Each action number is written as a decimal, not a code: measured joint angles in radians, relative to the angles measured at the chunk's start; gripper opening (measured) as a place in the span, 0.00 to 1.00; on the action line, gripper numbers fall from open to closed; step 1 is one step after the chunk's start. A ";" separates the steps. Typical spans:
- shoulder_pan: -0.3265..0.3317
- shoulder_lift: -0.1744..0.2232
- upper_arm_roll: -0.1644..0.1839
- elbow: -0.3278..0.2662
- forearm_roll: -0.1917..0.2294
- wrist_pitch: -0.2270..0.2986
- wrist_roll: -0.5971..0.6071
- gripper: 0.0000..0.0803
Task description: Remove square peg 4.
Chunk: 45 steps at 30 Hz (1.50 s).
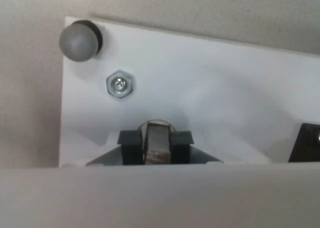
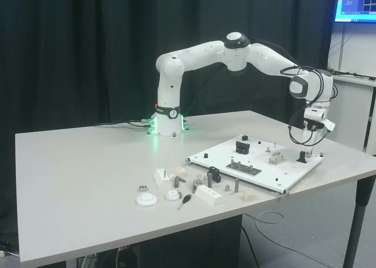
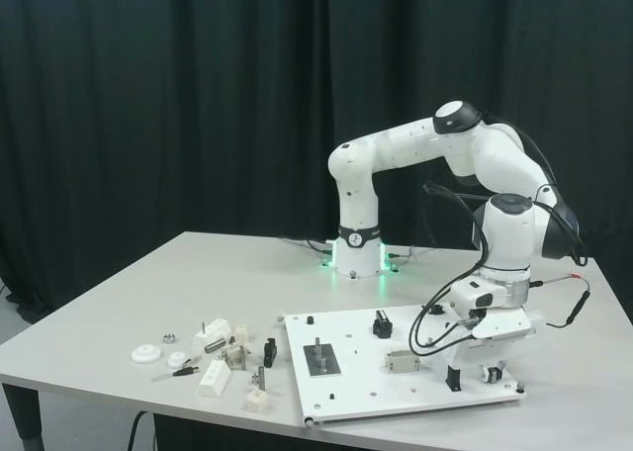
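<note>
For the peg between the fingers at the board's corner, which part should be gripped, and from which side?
Grip the peg on its two flat side faces, coming straight down from above. It stands upright on the white board, and the gripper has one black finger against each face.

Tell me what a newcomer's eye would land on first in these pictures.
The white arm arches from its green-lit base across the grey table, its gripper down at the far corner of the white board and shut on a peg. Next, loose small parts lie scattered beside the board's other end.
</note>
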 joint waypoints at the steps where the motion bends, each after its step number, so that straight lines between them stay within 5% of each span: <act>1: 0.000 0.000 0.000 0.000 0.000 0.000 0.001 0.14; 45: -0.001 0.000 0.000 0.000 0.000 0.000 0.125 0.13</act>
